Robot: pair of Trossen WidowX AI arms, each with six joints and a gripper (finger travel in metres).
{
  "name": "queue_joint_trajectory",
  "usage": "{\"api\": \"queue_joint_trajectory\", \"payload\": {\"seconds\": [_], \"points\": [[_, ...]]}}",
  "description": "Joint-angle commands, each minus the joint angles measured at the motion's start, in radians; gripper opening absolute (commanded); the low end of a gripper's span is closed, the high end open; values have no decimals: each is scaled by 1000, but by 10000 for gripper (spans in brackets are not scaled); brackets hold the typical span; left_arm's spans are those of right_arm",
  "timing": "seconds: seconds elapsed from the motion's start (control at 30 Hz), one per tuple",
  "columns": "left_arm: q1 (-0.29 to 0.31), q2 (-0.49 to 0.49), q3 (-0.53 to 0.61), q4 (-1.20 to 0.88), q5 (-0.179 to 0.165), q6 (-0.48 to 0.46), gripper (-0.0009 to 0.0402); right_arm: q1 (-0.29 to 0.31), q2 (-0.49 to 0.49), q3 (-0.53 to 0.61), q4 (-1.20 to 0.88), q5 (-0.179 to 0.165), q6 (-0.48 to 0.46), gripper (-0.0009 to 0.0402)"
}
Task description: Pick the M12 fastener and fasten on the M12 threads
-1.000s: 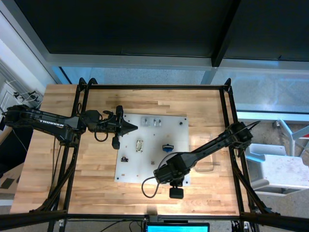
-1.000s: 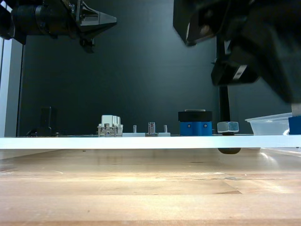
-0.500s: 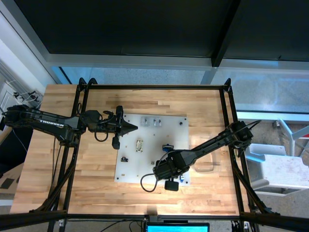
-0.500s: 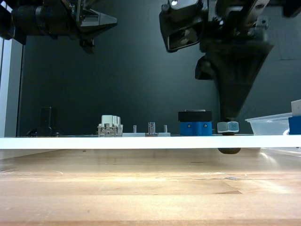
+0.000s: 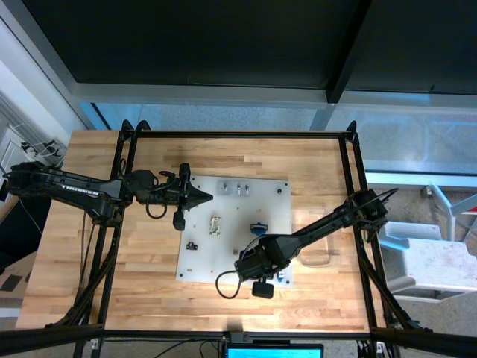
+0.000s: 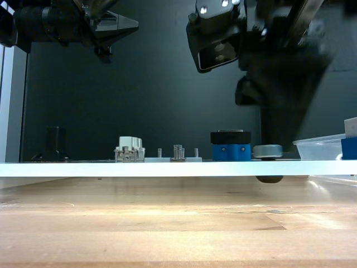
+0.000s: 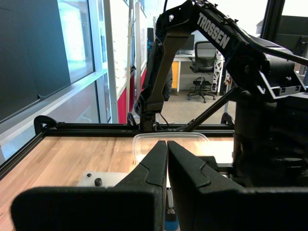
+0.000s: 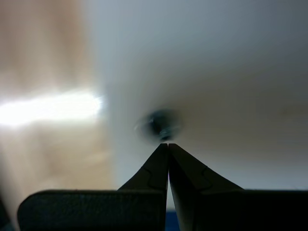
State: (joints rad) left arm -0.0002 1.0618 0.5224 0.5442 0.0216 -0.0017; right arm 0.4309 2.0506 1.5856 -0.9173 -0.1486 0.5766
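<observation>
The small silver nut (image 6: 268,151) sits low at the white board's (image 5: 201,265) near right edge, on its stud, with no ribs showing. It looks smeared, and the right wrist view shows it blurred (image 8: 161,126) on the white board just past the fingertips. My right gripper (image 6: 274,134) points straight down at it. Its fingers (image 8: 156,168) are pressed together with nothing between them, the tips touching the nut. In the high view the right gripper (image 5: 274,270) covers the spot. My left gripper (image 5: 209,197) hovers shut over the board's far left side, its fingers (image 7: 159,159) closed on nothing.
A blue-and-black part (image 6: 230,146) stands just left of the nut. Further left are a silver post (image 6: 178,152) and a white connector (image 6: 129,151). A clear tray (image 5: 317,242) lies on the wood right of the board. A black post (image 5: 279,189) marks the far right corner.
My right wrist has turned over the nut and its camera block swung left. The nut, sharp-edged before, now looks smeared and flatter. The left arm has not moved.
</observation>
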Motion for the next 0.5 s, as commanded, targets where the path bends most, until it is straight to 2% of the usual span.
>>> {"api": "queue_joint_trajectory", "payload": {"seconds": [0.03, 0.13, 0.2, 0.37, 0.5], "points": [[0, 0, 0, 0, 0, 0, 0, 3, -3, 1, -9, -142, -38, 0], [0, 0, 0, 0, 0, 0, 0, 4, -13, 1, -24, -111, -34, 0], [0, 0, 0, 0, 0, 0, 0, 4, -15, 1, -27, -79, -34, 0], [0, 0, 0, 0, 0, 0, 0, 5, -32, 1, -39, 74, -5, 0], [0, 0, 0, 0, 0, 0, 0, 5, -41, 1, -39, 132, -4, 0]]}}
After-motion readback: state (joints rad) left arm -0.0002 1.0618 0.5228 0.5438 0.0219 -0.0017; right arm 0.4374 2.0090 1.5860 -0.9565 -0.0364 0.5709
